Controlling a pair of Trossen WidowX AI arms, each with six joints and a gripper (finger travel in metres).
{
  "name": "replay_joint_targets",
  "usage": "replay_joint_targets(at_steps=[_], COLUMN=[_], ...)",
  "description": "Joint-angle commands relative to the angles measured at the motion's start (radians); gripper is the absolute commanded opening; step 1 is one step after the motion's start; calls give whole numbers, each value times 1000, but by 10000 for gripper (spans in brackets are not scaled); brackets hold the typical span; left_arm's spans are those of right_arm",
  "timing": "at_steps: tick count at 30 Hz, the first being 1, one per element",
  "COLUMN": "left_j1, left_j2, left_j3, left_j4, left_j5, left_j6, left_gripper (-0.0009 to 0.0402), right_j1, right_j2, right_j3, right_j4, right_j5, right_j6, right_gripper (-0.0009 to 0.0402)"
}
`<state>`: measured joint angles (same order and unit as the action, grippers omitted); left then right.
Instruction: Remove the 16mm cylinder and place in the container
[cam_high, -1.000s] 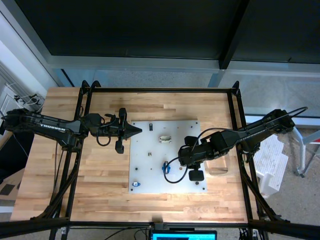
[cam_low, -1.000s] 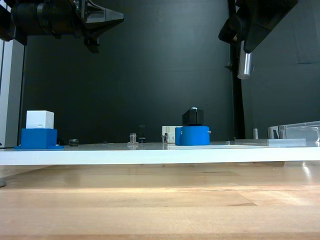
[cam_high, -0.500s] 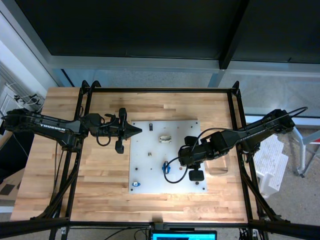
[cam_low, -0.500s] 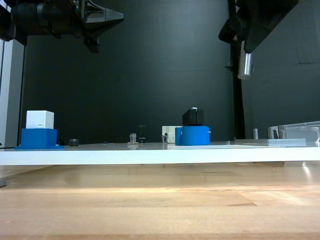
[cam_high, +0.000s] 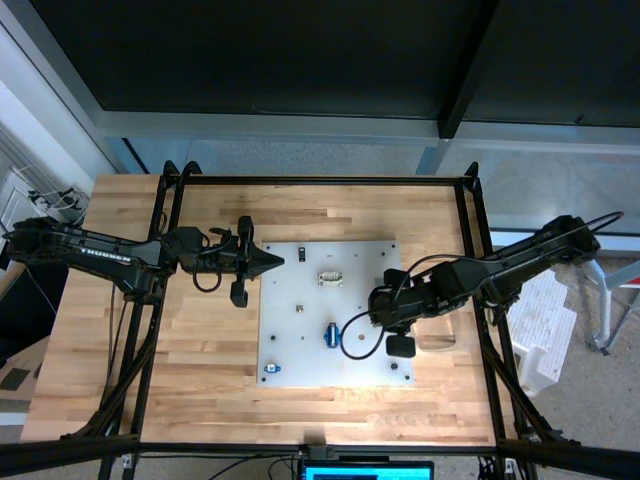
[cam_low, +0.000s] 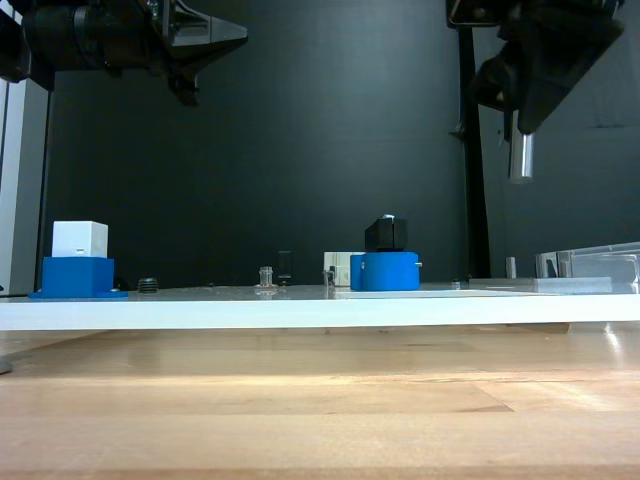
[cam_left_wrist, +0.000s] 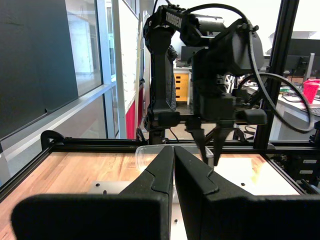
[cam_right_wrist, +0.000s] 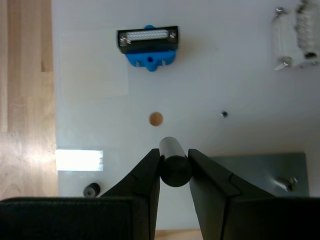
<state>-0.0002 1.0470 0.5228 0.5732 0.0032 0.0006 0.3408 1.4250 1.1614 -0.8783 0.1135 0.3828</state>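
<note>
The 16mm cylinder (cam_right_wrist: 175, 169), a short grey metal peg, is pinched between the fingers of my right gripper (cam_right_wrist: 174, 153). It hangs upright (cam_low: 520, 160) well above the white board (cam_high: 300, 340), with its empty round hole (cam_right_wrist: 156, 118) just beyond it. In the high view my right gripper (cam_high: 380, 316) is over the board's right part, left of the clear container (cam_high: 436, 336). The container's rim (cam_low: 600, 262) shows at the low view's right edge. My left gripper (cam_high: 275, 259) is shut and empty, parked in the air at the board's left edge.
A blue-and-black fitting (cam_high: 331, 335) stands mid-board, left of my right gripper. A flat grey block (cam_right_wrist: 260, 175) lies near the container side. A white connector (cam_high: 330, 276) sits at the back, and a blue-and-white block (cam_low: 78, 262) at the near left. Black frame rails surround the table.
My right gripper has carried the cylinder to the right, closer to the container, and a little lower. The left arm has not moved.
</note>
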Motion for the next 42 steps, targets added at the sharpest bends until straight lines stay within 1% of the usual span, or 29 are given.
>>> replay_joint_targets(at_steps=[1,3,8,15,21,23,24,29,34,36,42], left_j1=[0,0,0,0,0,0,0,0,0,0,0], left_j2=[0,0,0,0,0,0,0,0,0,0,0], left_j3=[0,0,0,0,0,0,0,0,0,0,0], left_j4=[0,0,0,0,0,0,0,0,0,0,0], left_j5=[0,0,0,0,0,0,0,0,0,0,0], left_j6=[0,0,0,0,0,0,0,0,0,0,0], left_gripper=[0,0,0,0,0,0,0,0,0,0,0], right_j1=[0,0,0,0,-1,-1,-1,-1,-1,-1,-10], right_j2=[-47,-72,-138,-219,-307,-335,-346,-387,-414,-422,-458], right_j3=[-43,-66,-126,-206,-291,-311,-317,-330,-330,-331,-335], right_j4=[0,1,0,-2,-16,-42,-64,-185,-278,-304,-319], right_j5=[17,34,53,53,56,66,78,79,80,80,79], right_j6=[27,39,81,93,148,171,185,239,268,273,332], right_gripper=[0,0,0,0,0,0,0,0,0,0,0])
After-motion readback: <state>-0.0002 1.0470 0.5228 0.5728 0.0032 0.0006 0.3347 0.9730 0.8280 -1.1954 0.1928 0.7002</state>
